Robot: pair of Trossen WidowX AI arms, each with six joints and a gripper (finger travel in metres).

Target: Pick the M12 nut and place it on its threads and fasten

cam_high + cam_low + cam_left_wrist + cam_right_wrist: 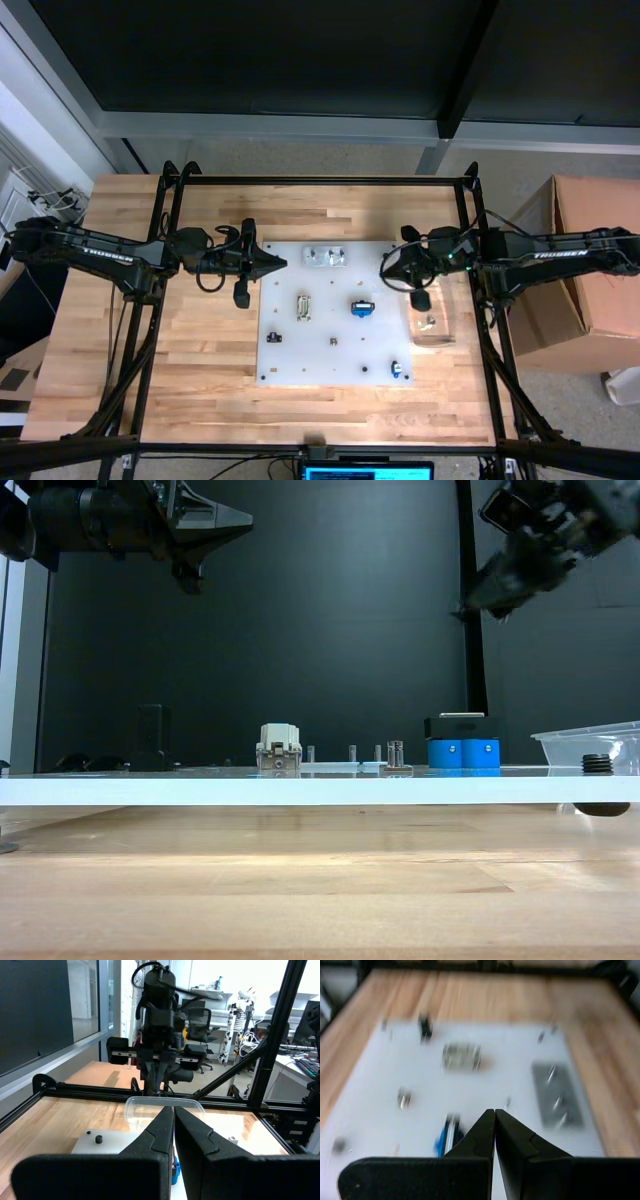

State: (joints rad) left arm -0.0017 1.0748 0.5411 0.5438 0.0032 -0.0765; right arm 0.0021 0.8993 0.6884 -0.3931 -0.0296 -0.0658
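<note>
Currently nut (430, 322) loose in tray (447, 338), axis unclear; left end effector (283, 263), right end effector (384, 268) pinched together above board (300, 365).

Light falls evenly from above, leaving a pale sheen on the tabletop (300, 865) in front of the board (300, 788); behind the board the low view is dark, the left pincer (247, 522) a black shape. The right wrist view blurs the board, only the right pincer (495, 1111) sharp; the left wrist view's background glares white.
</note>
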